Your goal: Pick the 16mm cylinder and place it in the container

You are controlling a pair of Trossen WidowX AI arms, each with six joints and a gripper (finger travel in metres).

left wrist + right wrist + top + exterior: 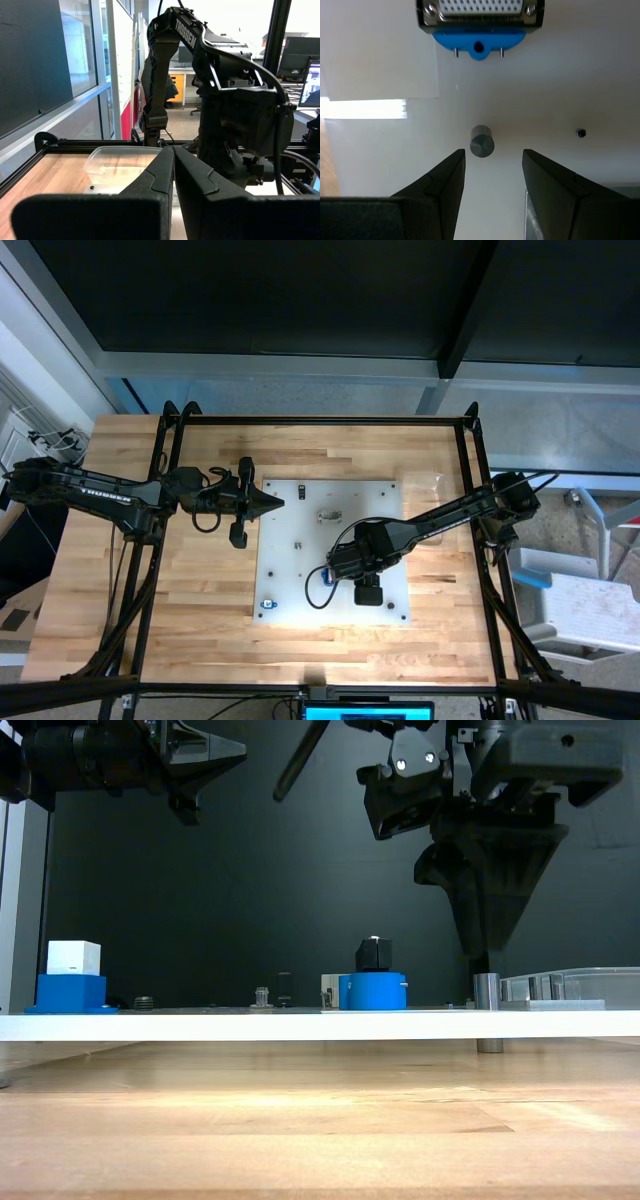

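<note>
Right claw (492, 152) hangs over the white task board (300, 590), spread wide and gripping nothing. The 16mm cylinder (482, 141) stands upright on the board just beyond its fingertips, so the pick is not yet made. From the low view the claw tip sits right above the peg; whether they touch I can't tell. Everything is left to do: close, lift, carry. The container (425, 485) waits on the tabletop (200, 590) off the board's far right corner, apparently empty. Left claw (270, 502) is shut on nothing, parked high at the board's left edge. Readable writing: "TROSSEN" on both arms.
</note>
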